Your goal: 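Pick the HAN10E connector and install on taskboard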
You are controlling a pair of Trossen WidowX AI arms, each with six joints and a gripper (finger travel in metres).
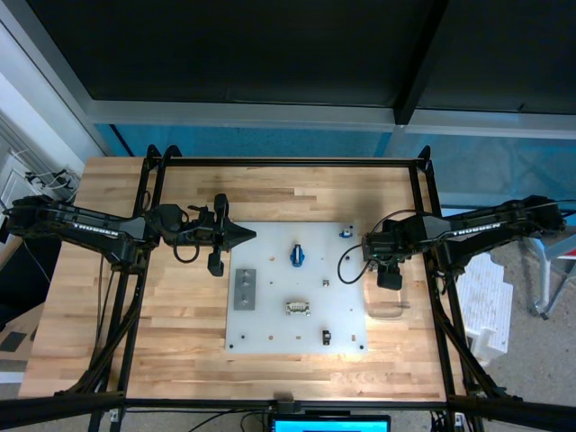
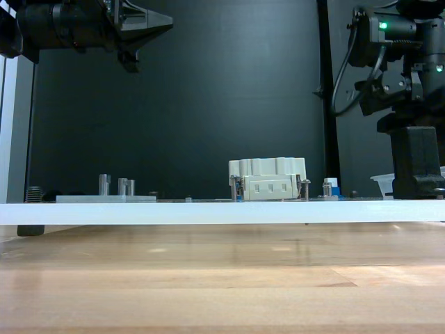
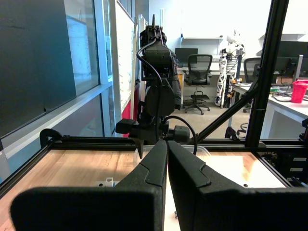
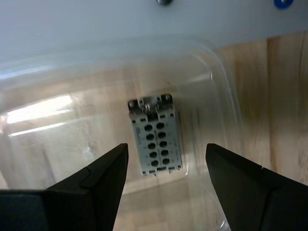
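Right gripper (image 4: 166, 147) hung open, empty, above the connector (image 4: 155, 134) lying in a clear tray (image 4: 221, 86) beside the taskboard (image 1: 270, 335). Left gripper (image 3: 167, 142) was closed, empty, above the taskboard's left edge.

Ahead of the left gripper (image 3: 167, 142) opens a brightly lit office (image 3: 211, 109) with black swivel chairs (image 3: 198, 65), desks (image 3: 284, 103) carrying monitors (image 3: 186, 53) and a red tub (image 3: 299, 91), and tall glass panes (image 3: 82, 48) alongside, while beneath the right gripper (image 4: 167, 150) lies a pale wooden tabletop (image 4: 269, 82).
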